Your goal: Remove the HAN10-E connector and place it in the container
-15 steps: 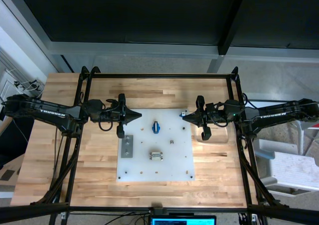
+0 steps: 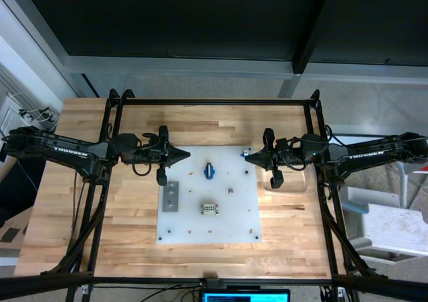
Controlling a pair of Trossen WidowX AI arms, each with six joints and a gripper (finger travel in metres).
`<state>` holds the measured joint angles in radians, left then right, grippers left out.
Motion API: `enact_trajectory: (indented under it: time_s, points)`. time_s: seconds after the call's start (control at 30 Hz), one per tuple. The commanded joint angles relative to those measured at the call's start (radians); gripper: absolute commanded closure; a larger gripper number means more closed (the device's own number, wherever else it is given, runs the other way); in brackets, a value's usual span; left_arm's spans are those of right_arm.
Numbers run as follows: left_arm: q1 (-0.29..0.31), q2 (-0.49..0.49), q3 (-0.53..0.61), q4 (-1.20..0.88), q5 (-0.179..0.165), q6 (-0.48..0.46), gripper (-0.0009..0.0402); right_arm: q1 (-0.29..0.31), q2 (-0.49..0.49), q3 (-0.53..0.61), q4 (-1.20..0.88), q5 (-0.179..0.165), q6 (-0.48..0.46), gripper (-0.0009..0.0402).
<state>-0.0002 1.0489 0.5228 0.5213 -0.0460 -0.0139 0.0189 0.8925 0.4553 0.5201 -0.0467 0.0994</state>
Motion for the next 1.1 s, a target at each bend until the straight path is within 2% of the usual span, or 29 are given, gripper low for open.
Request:
enact_trajectory:
  time_s: [0.03,0.1,0.27,0.43,0.63,0.83,0.87,0.93,1.0,1.1]
  points:
    - [0.0,0.0,0.0,0.0,0.0,0.0,0.0393,0.002,0.0,0.024,-0.004,-0.063,0.031,0.0393]
    - [0.0,0.0,0.0,0.0,0.0,0.0,0.0393,0.002,0.002,0.053,-0.047,-0.059,0.057,0.0393]
    - [0.0,0.0,0.0,0.0,0.0,0.0,0.0393,0.005,0.014,0.18,-0.286,-0.059,0.053,0.0393]
    - [0.0,0.0,0.0,0.0,0.0,0.0,0.0393,0.008,0.052,0.299,-0.431,-0.057,0.054,0.0393]
    - [0.0,0.0,0.0,0.0,0.0,0.0,0.0393,0.018,0.144,0.458,-0.666,-0.051,0.058,0.0393]
    - [0.0,0.0,0.0,0.0,0.0,0.0,0.0393,0.063,0.278,0.628,-0.849,-0.048,0.058,0.0393]
    - [0.0,0.0,0.0,0.0,0.0,0.0,0.0393,0.072,0.301,0.659,-0.884,-0.04,0.057,0.0393]
    - [0.0,0.0,0.0,0.0,0.0,0.0,0.0393,0.094,0.355,0.728,-0.964,0.005,0.056,0.0393]
    - [0.0,0.0,0.0,0.0,0.0,0.0,0.0393,0.116,0.411,0.8,-1.051,0.034,0.05,0.0393]
    - [0.0,0.0,0.0,0.0,0.0,0.0,0.0393,0.142,0.488,0.907,-1.161,0.047,0.05,0.0393]
